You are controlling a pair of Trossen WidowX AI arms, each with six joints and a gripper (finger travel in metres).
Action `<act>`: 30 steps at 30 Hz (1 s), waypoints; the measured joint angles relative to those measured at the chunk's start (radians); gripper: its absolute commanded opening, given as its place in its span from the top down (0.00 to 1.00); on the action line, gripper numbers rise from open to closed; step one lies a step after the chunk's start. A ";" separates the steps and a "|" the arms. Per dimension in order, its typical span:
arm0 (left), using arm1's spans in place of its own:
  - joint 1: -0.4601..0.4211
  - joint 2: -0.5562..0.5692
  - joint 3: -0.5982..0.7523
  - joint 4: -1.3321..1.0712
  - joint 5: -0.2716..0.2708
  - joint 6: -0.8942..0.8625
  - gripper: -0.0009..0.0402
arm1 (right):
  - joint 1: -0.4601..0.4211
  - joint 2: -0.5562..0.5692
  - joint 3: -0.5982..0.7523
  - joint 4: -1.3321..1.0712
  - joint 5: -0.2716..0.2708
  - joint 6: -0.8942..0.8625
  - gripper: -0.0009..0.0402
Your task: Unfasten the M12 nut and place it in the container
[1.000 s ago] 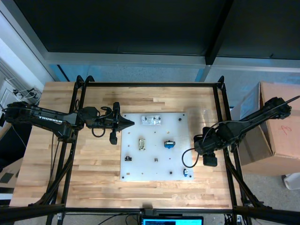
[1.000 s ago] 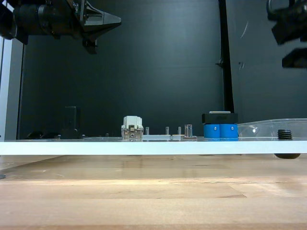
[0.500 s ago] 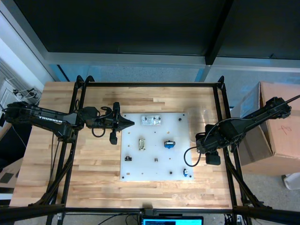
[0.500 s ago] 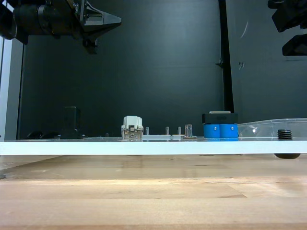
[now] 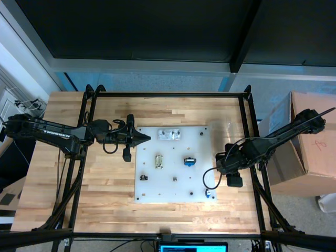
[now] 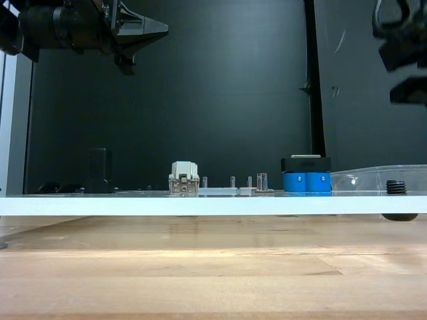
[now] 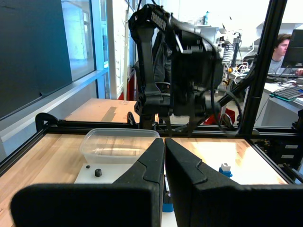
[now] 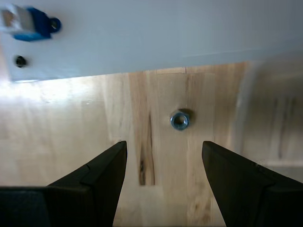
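Nut [image 8: 180, 119] off stud [image 6: 396, 188], loose on tabletop [image 5: 94, 199]

Right wrist view: the small silver nut lies flat and free on bare wood, just beside the edge of the white board [image 5: 157, 189], nothing touching it. Low view: the stud's black ribs show bare. My right gripper [image 8: 163, 144] hangs above the nut, just past the board's right edge. Its 2 fingers are spread wide and grasp nothing, and the nut shows between them, lower down. The clear container [image 7: 113, 150] sits off the board's far right side; whether the nut lies within its walls I cannot tell. My left gripper [image 5: 145, 138] is held high over the board's far left corner, pointing inward, its 2 fingers pressed together on nothing.
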 measured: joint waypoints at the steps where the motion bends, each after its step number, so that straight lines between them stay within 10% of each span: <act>1: 0.000 0.000 0.000 0.000 0.000 0.000 0.98 | 0.001 0.005 -0.022 0.021 0.000 -0.008 0.44; 30: 0.000 0.000 0.000 0.000 0.000 0.000 0.98 | 0.006 0.040 -0.257 0.313 0.103 -0.085 0.44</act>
